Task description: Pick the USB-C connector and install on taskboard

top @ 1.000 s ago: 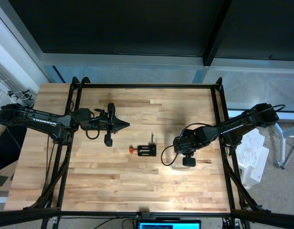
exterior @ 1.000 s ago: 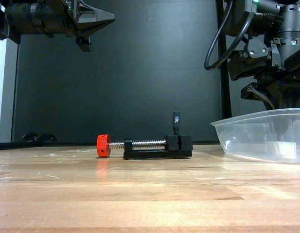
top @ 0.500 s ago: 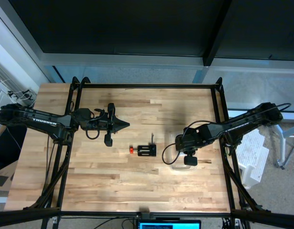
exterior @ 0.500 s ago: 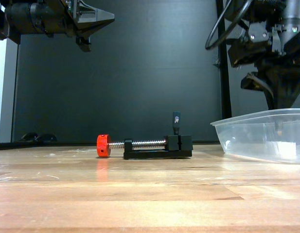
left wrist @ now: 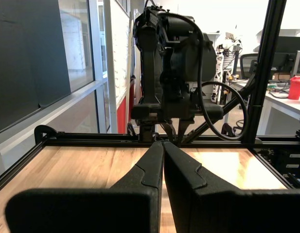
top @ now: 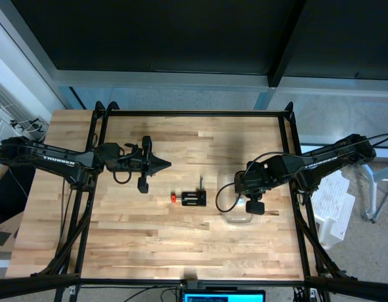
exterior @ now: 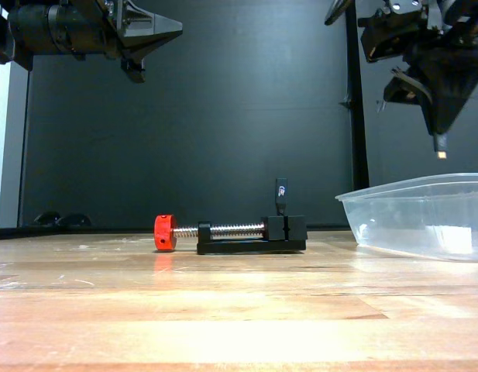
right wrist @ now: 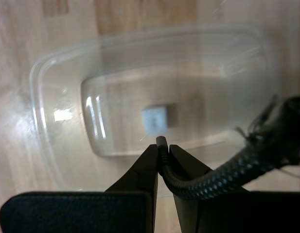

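Carrying the USB-C connector (right wrist: 161,141) to its seat is the step in hand. The right tool (exterior: 440,143) is clenched on it, high and to the right of the taskboard (exterior: 250,236), above the clear tray (exterior: 393,190). A braided cable (right wrist: 213,172) trails from the plug. The left tool (exterior: 173,29) hangs pinched shut and empty, high to the taskboard's left. Recommended: travel level toward the taskboard, keep the cable off the tray rim, square the plug over the end with the upright pin (exterior: 280,194), then lower slowly.
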{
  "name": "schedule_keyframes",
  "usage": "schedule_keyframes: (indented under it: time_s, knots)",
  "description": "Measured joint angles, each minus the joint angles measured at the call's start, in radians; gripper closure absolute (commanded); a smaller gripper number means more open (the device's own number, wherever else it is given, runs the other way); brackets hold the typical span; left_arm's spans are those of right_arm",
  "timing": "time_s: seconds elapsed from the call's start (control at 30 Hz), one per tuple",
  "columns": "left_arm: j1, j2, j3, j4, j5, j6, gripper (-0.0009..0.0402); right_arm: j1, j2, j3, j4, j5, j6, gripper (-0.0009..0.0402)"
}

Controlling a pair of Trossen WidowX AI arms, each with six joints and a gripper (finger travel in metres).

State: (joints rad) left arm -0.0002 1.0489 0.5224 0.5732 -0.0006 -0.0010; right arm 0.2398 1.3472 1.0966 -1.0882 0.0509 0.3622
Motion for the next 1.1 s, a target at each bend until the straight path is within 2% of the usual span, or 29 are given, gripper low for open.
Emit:
schedule_keyframes:
  time_s: [0.1,0.13,0.5,0.77,1.1]
  knots:
    - [0.000,0.000,0.000,0.000,0.000,0.000,0.0393,-0.002,0.001,0.028,-0.008,0.057,-0.001,0.0393]
    - [0.000,0.000,0.000,0.000,0.000,0.000,0.0393,-0.004,0.001,0.034,-0.008,0.063,-0.001,0.0393]
    - [0.000,0.000,0.000,0.000,0.000,0.000,0.0393,-0.023,0.095,0.145,-0.001,0.063,-0.027,0.0393]
    - [0.000,0.000,0.000,0.000,0.000,0.000,0.0393,-0.068,0.257,0.311,-0.026,0.057,-0.041,0.0393]
    - [0.000,0.000,0.000,0.000,0.000,0.000,0.0393,-0.076,0.451,0.509,-0.028,0.032,-0.073,0.0393]
